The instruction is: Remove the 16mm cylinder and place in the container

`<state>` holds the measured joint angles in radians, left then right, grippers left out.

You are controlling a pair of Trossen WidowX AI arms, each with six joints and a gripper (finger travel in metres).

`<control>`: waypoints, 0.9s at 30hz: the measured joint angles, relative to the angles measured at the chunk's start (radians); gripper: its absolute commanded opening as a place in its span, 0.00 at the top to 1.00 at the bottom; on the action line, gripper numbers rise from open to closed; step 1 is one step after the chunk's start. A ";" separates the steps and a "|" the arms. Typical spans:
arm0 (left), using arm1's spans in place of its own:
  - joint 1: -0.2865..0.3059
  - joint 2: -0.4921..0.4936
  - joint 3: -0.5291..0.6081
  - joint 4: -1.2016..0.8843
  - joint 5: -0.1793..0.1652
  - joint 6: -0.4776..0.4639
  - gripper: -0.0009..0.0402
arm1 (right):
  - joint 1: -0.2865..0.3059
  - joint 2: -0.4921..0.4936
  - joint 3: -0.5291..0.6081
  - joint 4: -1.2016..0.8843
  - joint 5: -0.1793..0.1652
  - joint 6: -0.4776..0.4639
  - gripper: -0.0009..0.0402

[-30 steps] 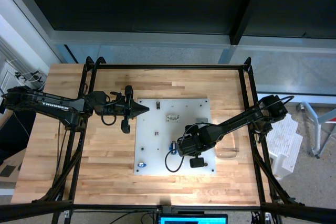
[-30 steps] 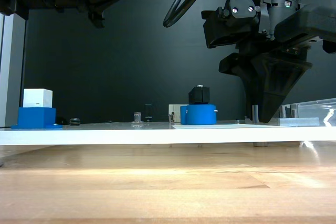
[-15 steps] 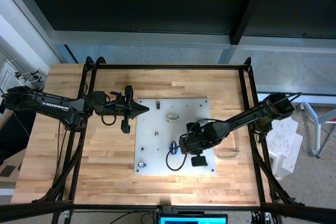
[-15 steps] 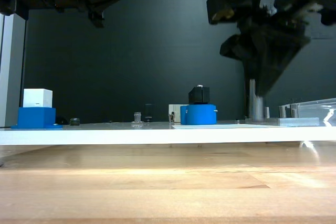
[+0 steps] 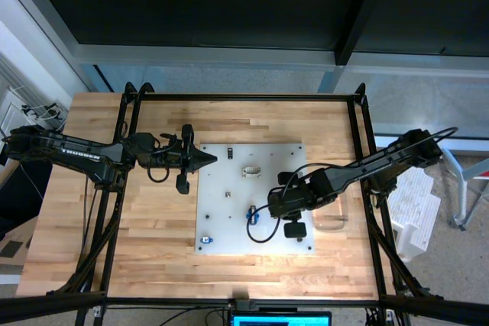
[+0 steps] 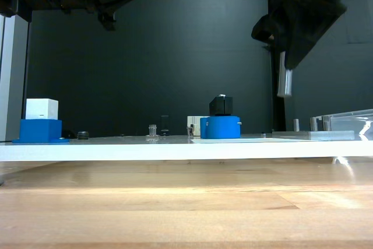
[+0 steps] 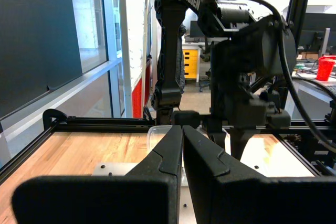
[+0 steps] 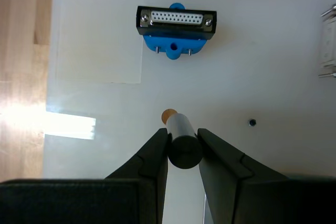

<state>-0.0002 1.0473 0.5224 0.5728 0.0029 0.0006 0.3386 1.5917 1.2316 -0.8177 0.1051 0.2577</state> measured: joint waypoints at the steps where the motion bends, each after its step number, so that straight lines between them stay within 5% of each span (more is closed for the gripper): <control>1: 0.000 0.000 0.000 0.000 0.000 0.000 0.98 | 0.000 -0.010 -0.005 0.000 0.000 0.005 0.97; 27: 0.000 0.000 0.000 0.000 0.000 0.000 0.98 | 0.002 -0.246 -0.196 -0.149 -0.001 0.125 0.97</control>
